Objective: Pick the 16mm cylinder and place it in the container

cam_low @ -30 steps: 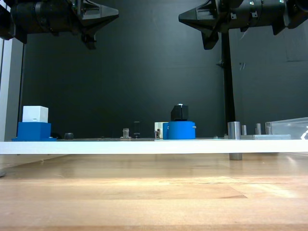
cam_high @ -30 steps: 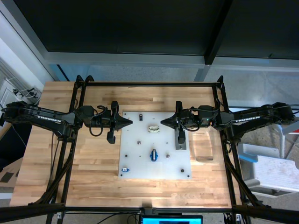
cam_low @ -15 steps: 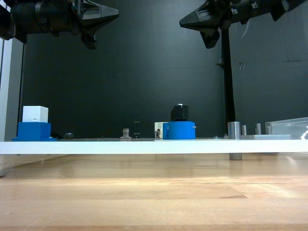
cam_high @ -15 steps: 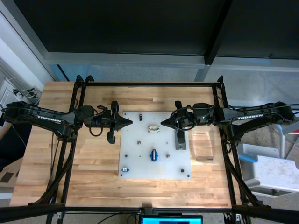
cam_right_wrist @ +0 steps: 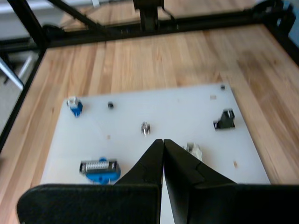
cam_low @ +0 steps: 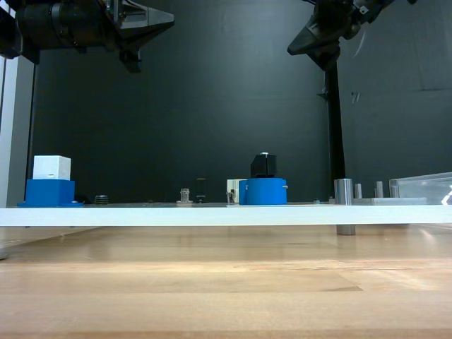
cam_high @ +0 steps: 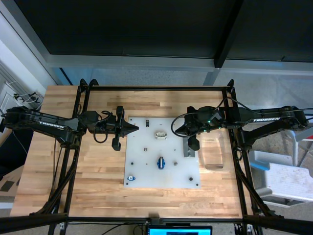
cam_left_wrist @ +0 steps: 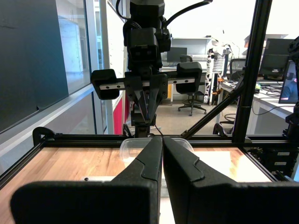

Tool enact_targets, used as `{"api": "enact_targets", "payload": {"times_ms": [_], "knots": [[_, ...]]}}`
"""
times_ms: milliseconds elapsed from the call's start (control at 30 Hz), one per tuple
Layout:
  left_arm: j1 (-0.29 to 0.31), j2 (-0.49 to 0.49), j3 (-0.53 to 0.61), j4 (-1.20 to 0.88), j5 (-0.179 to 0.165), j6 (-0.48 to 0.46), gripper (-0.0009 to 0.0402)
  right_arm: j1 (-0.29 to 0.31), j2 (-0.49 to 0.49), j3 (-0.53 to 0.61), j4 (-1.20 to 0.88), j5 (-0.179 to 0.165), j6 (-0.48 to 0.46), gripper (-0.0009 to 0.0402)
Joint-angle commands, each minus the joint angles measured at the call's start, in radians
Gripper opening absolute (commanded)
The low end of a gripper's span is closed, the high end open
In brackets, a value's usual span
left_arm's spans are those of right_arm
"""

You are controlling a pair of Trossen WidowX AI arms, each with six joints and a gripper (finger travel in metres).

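Right gripper [cam_low: 292,50] sits high over the white board [cam_high: 146,166], nose tipped down toward it. Its fingers [cam_right_wrist: 140,172] are pressed together with nothing between them. Down on the board's right side is the grey block [cam_high: 189,153]. There's the cylinder [cam_low: 343,191], standing upright at that block beside a row of thinner pegs and well apart from the gripper. Just beside the block, off the board on the wooden table [cam_high: 98,196], lies the clear container [cam_high: 213,155]. Across the way, left gripper [cam_low: 168,18] hangs high near the board's left edge, level and pointing inward. Its fingers [cam_left_wrist: 145,163] are closed too, and it is empty-handed. A blue connector [cam_high: 161,163] stands mid-board.
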Motion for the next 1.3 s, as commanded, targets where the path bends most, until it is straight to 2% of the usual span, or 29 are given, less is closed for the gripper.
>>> {"api": "enact_targets", "payload": {"times_ms": [33, 400, 867, 1067, 1300], "knots": [[0.0, 0.0, 0.0, 0.0, 0.0, 0.0, 0.0, 0.002, 0.023, 0.046, -0.085, -0.011, 0.001, 0.0], [0.0, 0.0, 0.0, 0.0, 0.0, 0.0, 0.0, 0.015, 0.153, 0.209, -0.351, -0.016, 0.0, 0.0], [0.0, 0.0, 0.0, 0.0, 0.0, 0.0, 0.0, 0.091, 0.402, 0.51, -0.679, -0.015, 0.012, 0.0], [0.0, 0.0, 0.0, 0.0, 0.0, 0.0, 0.0, 0.135, 0.48, 0.541, -0.722, -0.015, 0.027, 0.0], [0.0, 0.0, 0.0, 0.0, 0.0, 0.0, 0.0, 0.17, 0.526, 0.54, -0.729, -0.015, 0.055, 0.0]]}}
